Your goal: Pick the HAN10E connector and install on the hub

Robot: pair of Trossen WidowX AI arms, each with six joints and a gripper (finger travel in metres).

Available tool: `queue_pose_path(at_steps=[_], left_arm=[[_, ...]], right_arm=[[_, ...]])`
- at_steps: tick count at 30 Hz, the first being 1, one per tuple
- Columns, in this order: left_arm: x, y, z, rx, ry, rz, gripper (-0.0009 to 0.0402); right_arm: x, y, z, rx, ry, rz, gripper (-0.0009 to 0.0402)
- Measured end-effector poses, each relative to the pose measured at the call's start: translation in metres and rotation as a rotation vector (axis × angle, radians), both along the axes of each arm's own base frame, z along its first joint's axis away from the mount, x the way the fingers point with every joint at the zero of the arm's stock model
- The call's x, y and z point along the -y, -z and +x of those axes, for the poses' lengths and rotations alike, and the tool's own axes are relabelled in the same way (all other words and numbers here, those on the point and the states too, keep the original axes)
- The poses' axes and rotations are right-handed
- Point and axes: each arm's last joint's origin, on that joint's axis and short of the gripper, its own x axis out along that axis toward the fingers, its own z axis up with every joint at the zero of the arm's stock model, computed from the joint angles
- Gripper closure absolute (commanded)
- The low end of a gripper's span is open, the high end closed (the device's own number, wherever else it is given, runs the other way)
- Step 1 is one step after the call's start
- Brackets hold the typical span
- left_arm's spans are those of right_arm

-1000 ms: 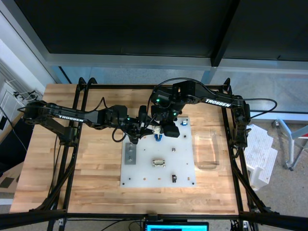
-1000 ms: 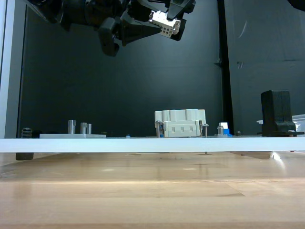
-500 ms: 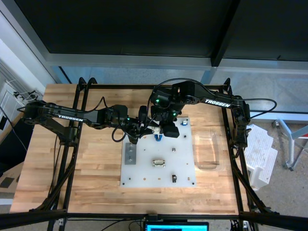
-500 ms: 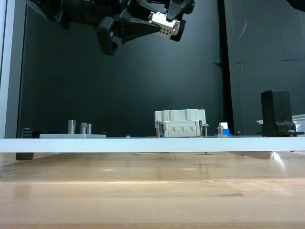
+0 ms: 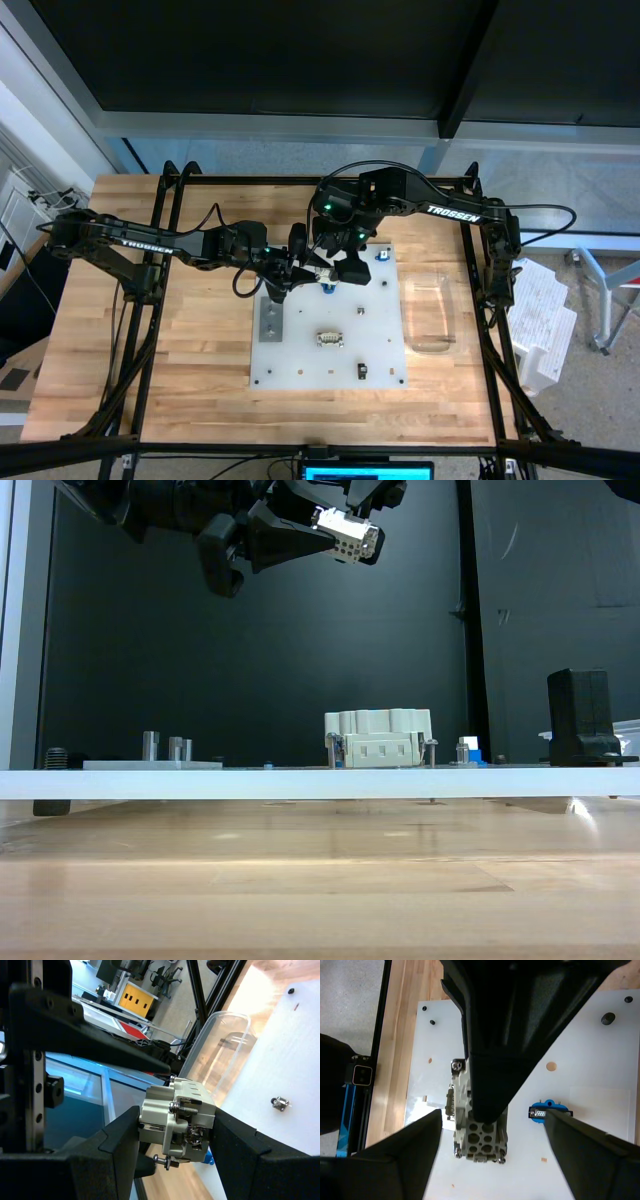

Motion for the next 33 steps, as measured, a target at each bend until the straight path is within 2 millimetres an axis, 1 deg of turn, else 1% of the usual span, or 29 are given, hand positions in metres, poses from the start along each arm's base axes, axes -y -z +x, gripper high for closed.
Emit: queue_pose_path(at_steps=[3, 8, 12, 16, 20, 24, 27, 33], left_arm=[[0.000, 0.000, 0.000, -0.007, -0.032, -0.096, 0.0342], [-0.002, -0.001, 0.000, -0.025, -0.141, -0.369, 0.0342], [-0.006, -0.003, 0.000, 0.017, -0.314, -0.646, 0.0342], [-0.009, -0.011, 0.001, 0.102, -0.465, -0.994, 0.0342], [-0.011, -0.027, 0.004, 0.160, -0.485, -1.300, 0.0342], [-0.012, -0.039, 0.006, 0.184, -0.485, -1.474, 0.0342], [-0.012, -0.042, 0.006, 0.182, -0.484, -1.585, 0.0342], [-0.013, -0.042, 0.006, 0.148, -0.490, -1.840, 0.0342]], right_arm=[[0.000, -0.005, -0.004, 0.009, 0.014, -0.019, 0.0047], [0.001, -0.018, -0.017, 0.025, 0.094, -0.123, 0.0047], [-0.002, -0.025, -0.023, 0.031, 0.146, -0.239, 0.0048], [-0.012, -0.027, -0.025, 0.028, 0.163, -0.341, 0.0048], [-0.025, -0.027, -0.025, 0.021, 0.153, -0.437, 0.0048], [-0.034, -0.027, -0.025, 0.020, 0.156, -0.532, 0.0048], [-0.036, -0.028, -0.025, 0.019, 0.183, -0.621, 0.0048], [-0.039, -0.028, -0.026, 0.020, 0.189, -0.653, 0.0048]])
